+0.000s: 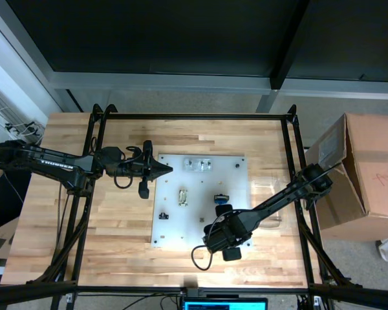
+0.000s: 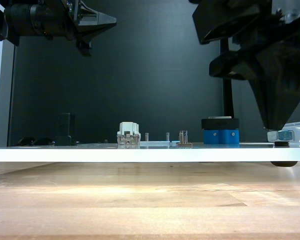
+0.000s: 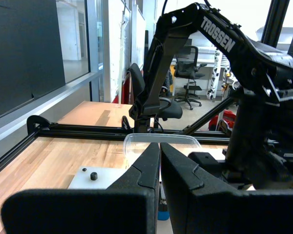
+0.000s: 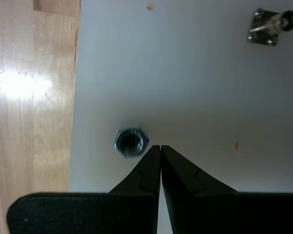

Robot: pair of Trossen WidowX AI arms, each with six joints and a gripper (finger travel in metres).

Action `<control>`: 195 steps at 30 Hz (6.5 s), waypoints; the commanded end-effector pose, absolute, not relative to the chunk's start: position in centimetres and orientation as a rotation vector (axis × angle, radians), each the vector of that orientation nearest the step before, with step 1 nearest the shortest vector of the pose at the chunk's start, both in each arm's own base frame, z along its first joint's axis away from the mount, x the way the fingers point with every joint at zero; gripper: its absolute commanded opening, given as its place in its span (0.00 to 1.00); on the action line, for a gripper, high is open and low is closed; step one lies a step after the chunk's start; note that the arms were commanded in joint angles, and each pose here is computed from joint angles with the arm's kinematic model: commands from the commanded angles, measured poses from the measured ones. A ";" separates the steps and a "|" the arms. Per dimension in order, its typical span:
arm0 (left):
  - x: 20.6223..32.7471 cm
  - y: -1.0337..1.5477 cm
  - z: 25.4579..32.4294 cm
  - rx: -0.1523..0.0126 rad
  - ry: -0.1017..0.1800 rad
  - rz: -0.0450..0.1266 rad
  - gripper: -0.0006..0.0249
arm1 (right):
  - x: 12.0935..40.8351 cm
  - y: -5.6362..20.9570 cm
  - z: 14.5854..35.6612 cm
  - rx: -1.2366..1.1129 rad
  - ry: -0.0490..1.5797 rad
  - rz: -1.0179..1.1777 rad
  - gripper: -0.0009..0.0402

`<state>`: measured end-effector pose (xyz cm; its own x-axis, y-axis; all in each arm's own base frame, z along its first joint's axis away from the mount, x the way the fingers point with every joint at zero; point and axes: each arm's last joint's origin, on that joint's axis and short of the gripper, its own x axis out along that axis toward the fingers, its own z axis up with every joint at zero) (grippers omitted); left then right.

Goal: Pick the M12 nut and place it on its threads and fasten

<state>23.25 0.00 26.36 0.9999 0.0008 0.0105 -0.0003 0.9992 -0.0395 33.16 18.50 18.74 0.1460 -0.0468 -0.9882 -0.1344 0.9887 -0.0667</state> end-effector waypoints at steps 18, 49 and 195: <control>23.3 0.00 26.36 -0.039 -0.010 0.000 0.02 | 32.6 18.4 19.4 -0.187 1.450 0.070 0.02; 23.3 0.00 26.39 -0.039 -0.013 0.000 0.02 | 32.0 18.5 19.0 -0.101 1.449 0.078 0.02; 23.3 0.00 26.38 -0.039 -0.011 0.000 0.02 | 22.6 0.4 28.0 0.044 0.000 -0.033 0.02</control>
<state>23.25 0.00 26.37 0.9999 0.0004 0.0113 0.0001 0.9992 -0.0395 22.55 0.41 28.03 0.9994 -0.0339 -0.0021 0.0340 0.9984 0.0458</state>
